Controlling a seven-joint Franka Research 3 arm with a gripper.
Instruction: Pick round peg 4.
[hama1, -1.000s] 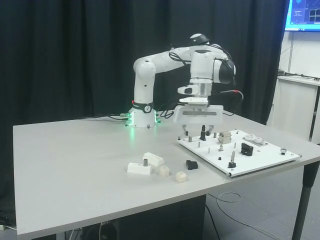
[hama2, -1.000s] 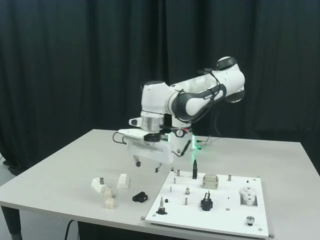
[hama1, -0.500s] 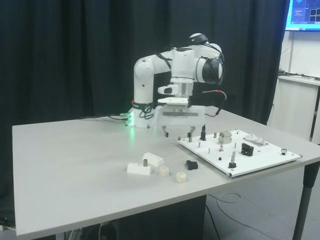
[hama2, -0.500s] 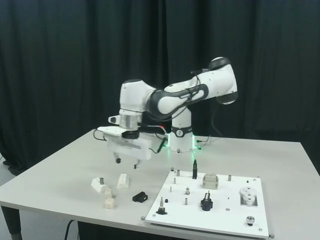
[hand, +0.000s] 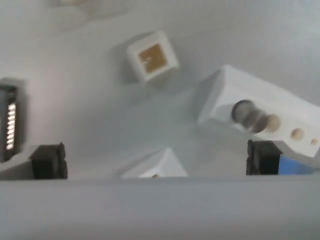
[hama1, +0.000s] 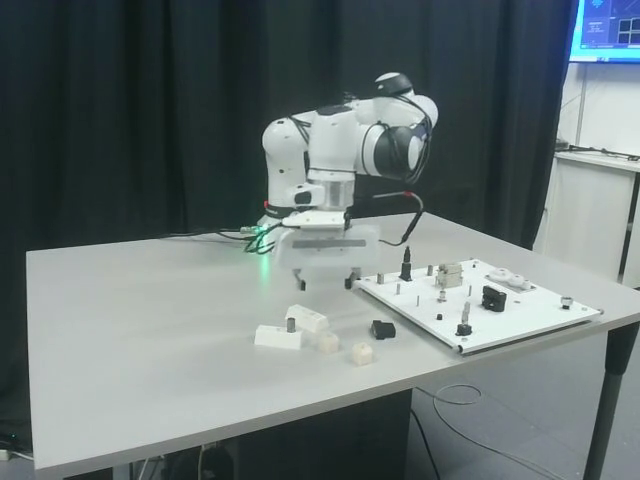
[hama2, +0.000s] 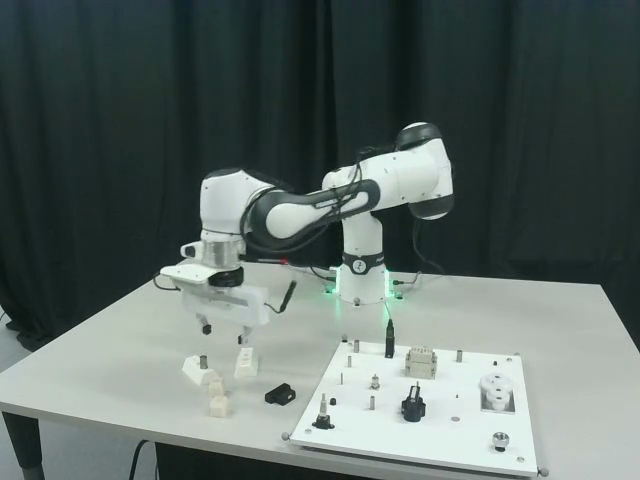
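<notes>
Two black-tipped fingers (hama2: 206, 327) of the white robot arm's hand (hama2: 224, 333) stand apart with nothing between them, hovering above a cluster of small white blocks on the grey surface (hama1: 150, 300). Directly under the hand lies a long white block (hand: 260, 112) with a row of holes, and a short grey round peg (hand: 246, 113) stands upright in one of them; in the first room view that peg (hama1: 290, 324) rises from its block. One small white cube (hand: 152, 56) lies near it, apart. Off to the side rests a flat white board (hama2: 425, 405) carrying other fittings.
</notes>
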